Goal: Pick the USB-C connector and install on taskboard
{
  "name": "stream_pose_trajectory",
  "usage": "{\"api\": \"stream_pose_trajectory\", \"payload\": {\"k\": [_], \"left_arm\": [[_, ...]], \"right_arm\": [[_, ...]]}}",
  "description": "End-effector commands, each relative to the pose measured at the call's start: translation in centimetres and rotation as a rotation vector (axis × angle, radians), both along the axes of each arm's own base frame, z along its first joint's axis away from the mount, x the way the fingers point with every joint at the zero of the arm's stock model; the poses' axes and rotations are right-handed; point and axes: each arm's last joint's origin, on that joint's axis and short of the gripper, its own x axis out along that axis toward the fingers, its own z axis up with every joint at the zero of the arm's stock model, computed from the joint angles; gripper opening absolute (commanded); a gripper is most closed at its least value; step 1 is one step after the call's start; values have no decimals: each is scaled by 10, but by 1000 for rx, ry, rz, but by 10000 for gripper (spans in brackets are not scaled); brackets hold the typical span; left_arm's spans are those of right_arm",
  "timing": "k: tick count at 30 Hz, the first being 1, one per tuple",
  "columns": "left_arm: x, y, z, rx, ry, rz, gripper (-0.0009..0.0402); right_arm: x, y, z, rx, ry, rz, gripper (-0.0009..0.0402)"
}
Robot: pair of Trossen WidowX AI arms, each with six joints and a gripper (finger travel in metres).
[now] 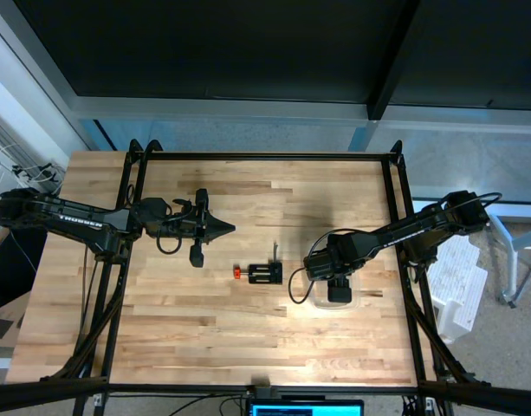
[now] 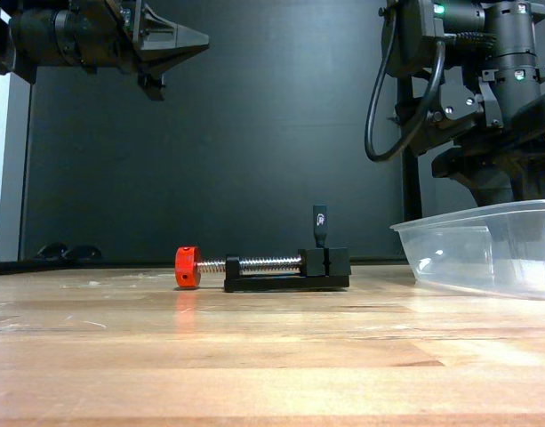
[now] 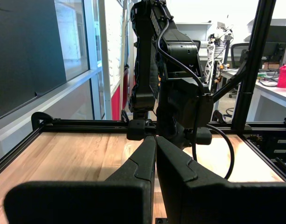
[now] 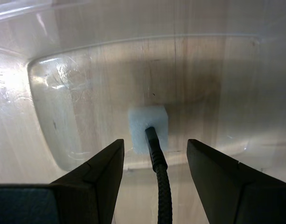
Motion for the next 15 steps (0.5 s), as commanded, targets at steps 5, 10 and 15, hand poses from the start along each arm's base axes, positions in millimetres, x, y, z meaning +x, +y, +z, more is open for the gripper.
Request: {"api": "stream_pose_trajectory", "payload": {"k": [5, 10, 15], "left_arm": [[0, 0, 0, 0, 0, 0, 0], [0, 0, 0, 0, 0, 0, 0], [0, 0, 0, 0, 0, 0, 0]], "right_arm": [[-1, 0, -2, -1, 3, 1, 149], [-1, 0, -2, 0, 0, 2, 128], [-1, 0, -2, 1, -3, 1, 109]]}}
